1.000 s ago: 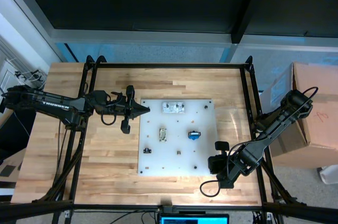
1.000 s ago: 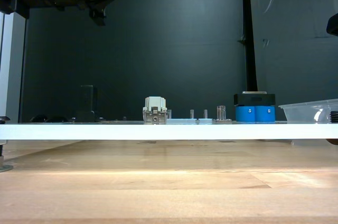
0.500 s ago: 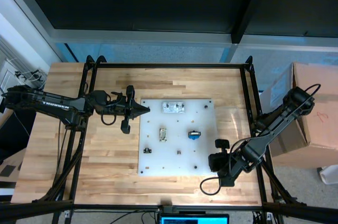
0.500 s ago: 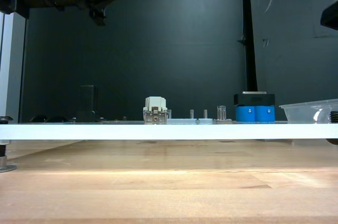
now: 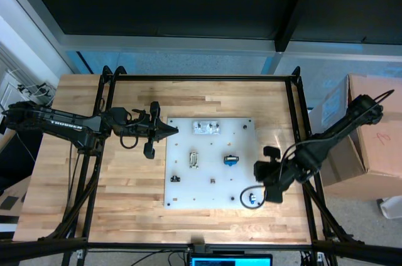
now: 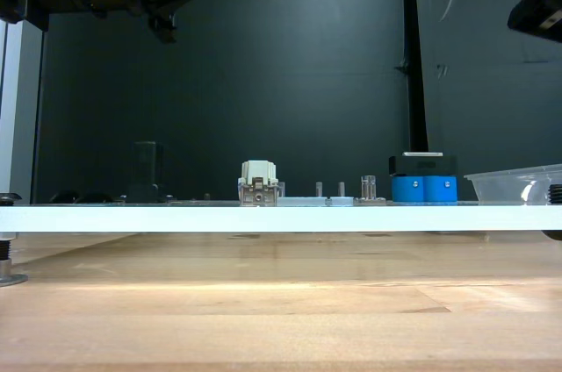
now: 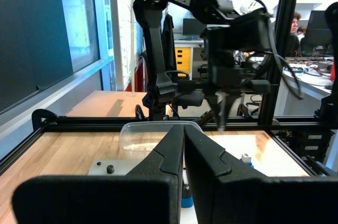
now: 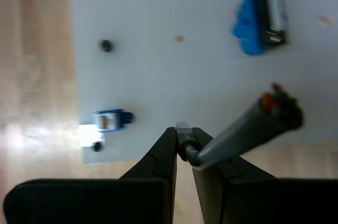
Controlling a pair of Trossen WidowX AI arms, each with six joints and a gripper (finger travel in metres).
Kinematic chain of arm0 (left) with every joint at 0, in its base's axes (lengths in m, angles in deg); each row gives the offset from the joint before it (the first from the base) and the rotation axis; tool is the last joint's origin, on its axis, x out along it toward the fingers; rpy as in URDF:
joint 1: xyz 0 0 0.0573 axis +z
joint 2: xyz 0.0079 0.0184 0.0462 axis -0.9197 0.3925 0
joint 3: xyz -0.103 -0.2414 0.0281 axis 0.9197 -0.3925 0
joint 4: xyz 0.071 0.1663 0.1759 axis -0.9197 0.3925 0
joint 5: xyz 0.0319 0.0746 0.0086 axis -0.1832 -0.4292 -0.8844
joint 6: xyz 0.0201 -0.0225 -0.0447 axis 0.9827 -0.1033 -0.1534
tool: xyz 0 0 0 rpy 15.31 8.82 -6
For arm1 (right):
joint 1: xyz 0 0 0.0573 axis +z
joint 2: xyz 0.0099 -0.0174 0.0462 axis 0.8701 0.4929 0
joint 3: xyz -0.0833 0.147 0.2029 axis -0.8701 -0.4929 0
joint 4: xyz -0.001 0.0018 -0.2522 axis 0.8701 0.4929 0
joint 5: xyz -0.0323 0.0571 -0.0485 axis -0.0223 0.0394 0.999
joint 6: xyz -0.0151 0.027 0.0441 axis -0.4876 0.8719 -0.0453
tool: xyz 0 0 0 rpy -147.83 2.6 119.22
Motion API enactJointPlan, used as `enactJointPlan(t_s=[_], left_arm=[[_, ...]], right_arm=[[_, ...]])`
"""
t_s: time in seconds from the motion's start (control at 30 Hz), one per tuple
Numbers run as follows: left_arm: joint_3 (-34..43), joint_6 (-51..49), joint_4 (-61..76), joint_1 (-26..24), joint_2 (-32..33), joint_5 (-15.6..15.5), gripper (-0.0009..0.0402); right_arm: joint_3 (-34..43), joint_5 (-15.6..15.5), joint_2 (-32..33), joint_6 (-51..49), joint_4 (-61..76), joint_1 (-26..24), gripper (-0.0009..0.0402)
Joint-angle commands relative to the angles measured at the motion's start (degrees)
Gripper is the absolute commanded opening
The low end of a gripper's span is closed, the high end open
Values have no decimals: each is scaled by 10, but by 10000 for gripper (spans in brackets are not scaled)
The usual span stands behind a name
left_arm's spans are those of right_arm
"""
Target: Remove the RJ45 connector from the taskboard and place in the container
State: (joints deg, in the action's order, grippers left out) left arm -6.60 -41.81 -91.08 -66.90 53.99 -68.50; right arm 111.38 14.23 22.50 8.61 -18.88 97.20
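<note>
From above, we have the left gripper (image 5: 169, 130) parked at the taskboard's (image 5: 201, 194) left edge, likely to stay out of the way, while the right gripper (image 5: 265, 175) hangs over the board's right edge. Low down, the container (image 6: 516, 181) sits at the right. Left wrist: fingers (image 7: 163, 160) pressed together, nothing between them. Right wrist: jaws pinched on the RJ45 connector (image 8: 182, 130), clear of its blue jack (image 8: 112, 120), cable stub (image 8: 240, 123) trailing free. Pale wooden table (image 5: 125, 178), black frame (image 5: 201, 78), dark backdrop (image 6: 307, 82).
</note>
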Motion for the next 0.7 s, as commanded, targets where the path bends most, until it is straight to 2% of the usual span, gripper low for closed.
enactJointPlan(t_s=[0.03,0.1,0.23,0.43,0.53,0.7], left_arm=[[0,0,0,0,0,0,0],[0,0,0,0,0,0,0],[0,0,0,0,0,0,0],[0,0,0,0,0,0,0],[0,0,0,0,0,0,0],[0,0,0,0,0,0,0]], right_arm=[[-30,-6,-40,-8,18,-30,0],[-51,-9,-65,-9,32,-50,0],[-98,-36,-118,-22,62,-95,1],[-159,-61,-182,-23,108,-143,7],[-177,-65,-197,-27,111,-151,44],[-185,-65,-200,-27,113,-163,139]])
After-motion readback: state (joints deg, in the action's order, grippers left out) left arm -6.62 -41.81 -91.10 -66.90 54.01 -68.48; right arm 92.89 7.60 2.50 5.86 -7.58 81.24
